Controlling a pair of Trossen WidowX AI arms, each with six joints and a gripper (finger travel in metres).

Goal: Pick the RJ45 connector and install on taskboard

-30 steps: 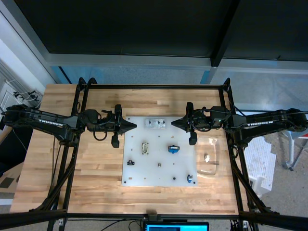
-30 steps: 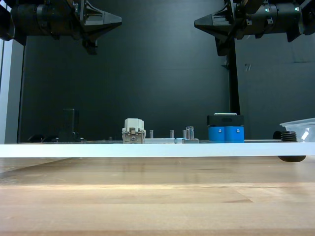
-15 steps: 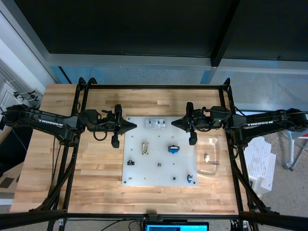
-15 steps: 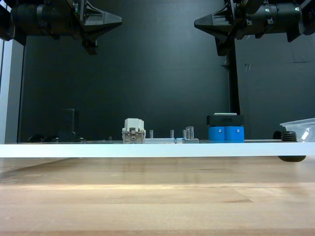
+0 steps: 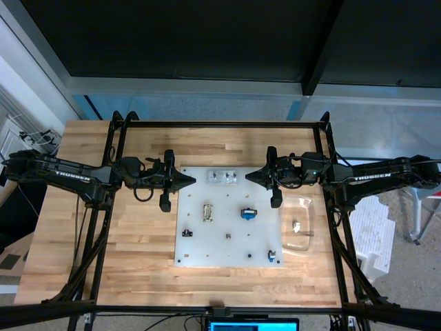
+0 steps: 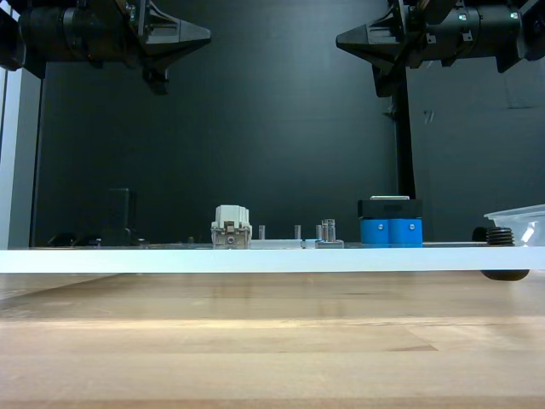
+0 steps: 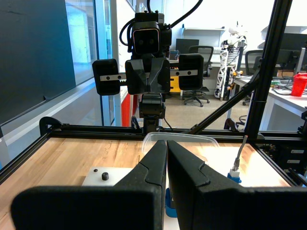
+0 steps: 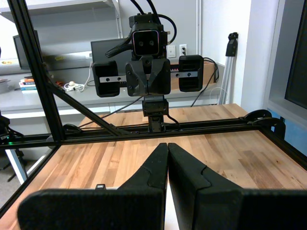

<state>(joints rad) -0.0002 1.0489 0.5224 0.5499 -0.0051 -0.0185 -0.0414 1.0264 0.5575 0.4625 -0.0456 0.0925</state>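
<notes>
First, the left gripper (image 5: 189,180): parked high over the far left corner of the white board (image 5: 213,252), jaws pressed together with nothing between them.

Then the right gripper (image 5: 251,176): also high, over the far edge of the board, a little right of its middle, pointing toward the left one. Jaws closed to a thin slit, empty, no cable hanging from them.

At the near right corner of the board: the blue jack (image 5: 273,257). From the left wrist camera, the RJ45 connector (image 7: 235,166) seen standing upright in this jack, with a short piece of grey cable rising from it. From above, something greyish on top of the jack, but too small to be certain.

Last, the clear tray (image 5: 308,205): on the table, just beside the right edge of the board. Inside, only the white block (image 5: 297,225), with no darker thing and no cable on it, as far as can be told.

Judged step: insertion apparently done, both arms in parked pose, task at or near its end. Next move, if any: to confirm full seating of the plug. If not fully down, to bring the right jaws over the near right corner and press straight down, gently, without bending the cable.
</notes>
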